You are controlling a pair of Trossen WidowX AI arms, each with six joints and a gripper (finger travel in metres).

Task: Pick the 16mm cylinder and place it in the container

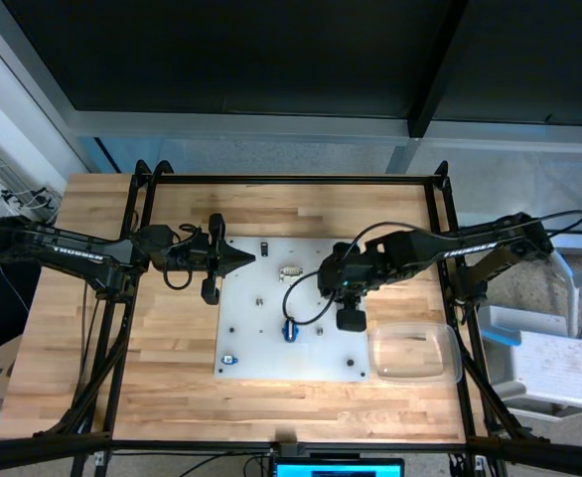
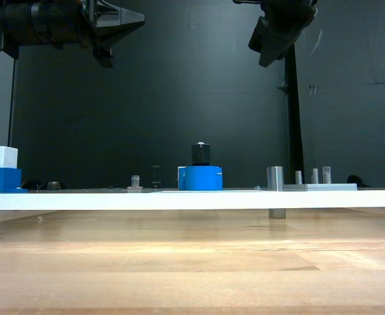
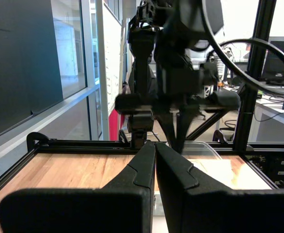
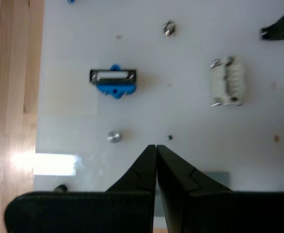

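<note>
Hovering above board (image 1: 271, 348): left gripper (image 1: 247, 256), right gripper (image 1: 350, 320); arms (image 1: 72, 249) read TROSSEN.

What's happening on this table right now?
The right tool, shut and empty, hangs above the board close to the cylinder, which stands untouched. The container sits empty by the board's right edge. The left tool, also shut, is raised over the board's left side, holding nothing.
</note>
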